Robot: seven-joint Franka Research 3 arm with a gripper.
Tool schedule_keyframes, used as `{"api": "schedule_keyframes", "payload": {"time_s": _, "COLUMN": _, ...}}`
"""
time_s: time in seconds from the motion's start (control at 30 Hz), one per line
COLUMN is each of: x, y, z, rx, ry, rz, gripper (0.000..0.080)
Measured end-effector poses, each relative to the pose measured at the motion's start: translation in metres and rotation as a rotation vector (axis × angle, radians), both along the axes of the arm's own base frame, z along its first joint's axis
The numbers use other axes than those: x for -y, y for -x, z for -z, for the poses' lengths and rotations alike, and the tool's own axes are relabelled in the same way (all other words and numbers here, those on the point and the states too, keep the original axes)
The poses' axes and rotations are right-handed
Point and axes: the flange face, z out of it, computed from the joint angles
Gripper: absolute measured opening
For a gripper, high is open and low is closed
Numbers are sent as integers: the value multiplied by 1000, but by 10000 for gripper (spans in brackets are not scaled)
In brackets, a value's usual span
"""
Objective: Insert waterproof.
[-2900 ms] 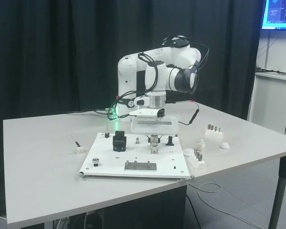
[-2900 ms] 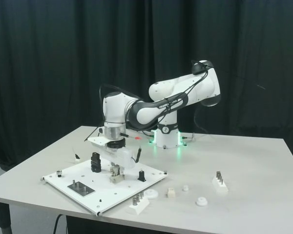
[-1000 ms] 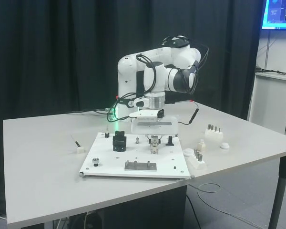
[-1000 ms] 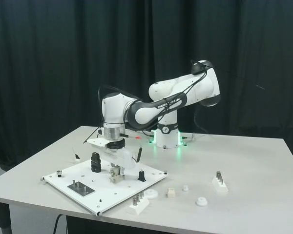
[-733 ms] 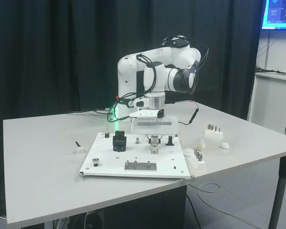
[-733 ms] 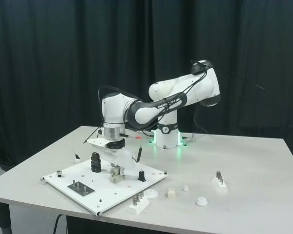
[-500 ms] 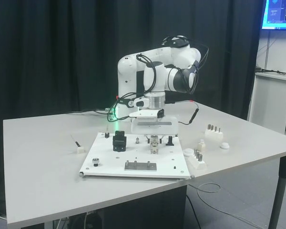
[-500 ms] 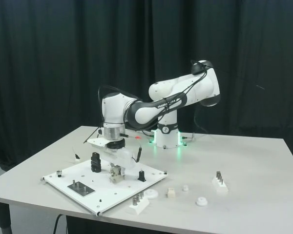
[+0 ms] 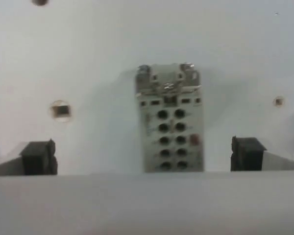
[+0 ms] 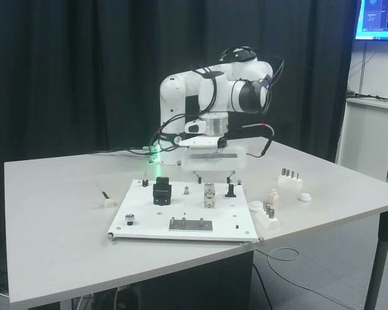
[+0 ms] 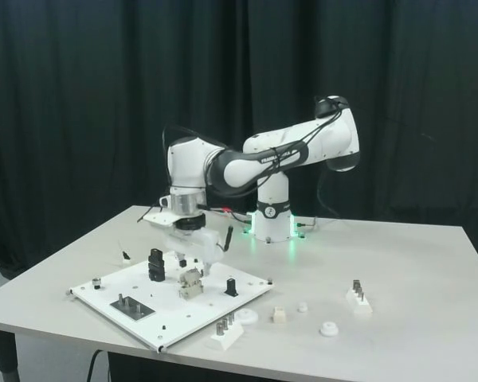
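The waterproof connector (image 9: pixel 170 129) is a grey-white block with two rows of round holes, standing upright on the white board (image 10: pixel 181 213). It shows in the room views too (image 10: pixel 209 194) (image 11: pixel 191 285). My gripper (image 9: pixel 142 155) hangs straight above it, clear of its top, also in the room views (image 10: pixel 215 177) (image 11: pixel 193 259). The gripper is open. Its black fingertips (image 9: pixel 38 157) stand wide apart on either side of the connector, and nothing is held between them.
On the board stand a black block (image 10: pixel 161 192), a small black part (image 10: pixel 230 190) and a grey plate with pegs (image 10: pixel 189 224). White peg holders (image 10: pixel 290 177) (image 10: pixel 267 216) and a round white piece (image 10: pixel 304 197) lie beside it. A small white block (image 10: pixel 107 201) lies on the other side.
The gripper was down at the connector and has risen above it. The connector stays standing on the board.
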Motion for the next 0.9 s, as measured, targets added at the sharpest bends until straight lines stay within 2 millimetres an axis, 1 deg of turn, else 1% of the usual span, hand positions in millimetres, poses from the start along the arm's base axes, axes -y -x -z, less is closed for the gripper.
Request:
{"api": "schedule_keyframes", "payload": {"time_s": 0.03, "x": -2, "y": -1, "z": -3, "rx": 3, "ry": 0, "rz": -1, "gripper": 772}}
{"api": "schedule_keyframes", "payload": {"time_s": 0.07, "x": -4, "y": -2, "z": -6, "rx": 5, "ry": 1, "rz": -3, "gripper": 795}}
{"api": "schedule_keyframes", "payload": {"time_s": 0.3, "x": -16, "y": -7, "z": -18, "rx": 13, "ry": 10, "rz": -19, "gripper": 795}}
{"api": "schedule_keyframes", "payload": {"time_s": 0.53, "x": -24, "y": -9, "z": -19, "rx": 19, "ry": 17, "rz": -30, "gripper": 800}}
{"api": "schedule_keyframes", "payload": {"time_s": 0.9, "x": -29, "y": -12, "z": -17, "rx": 29, "ry": 39, "rz": -38, "gripper": 800}}
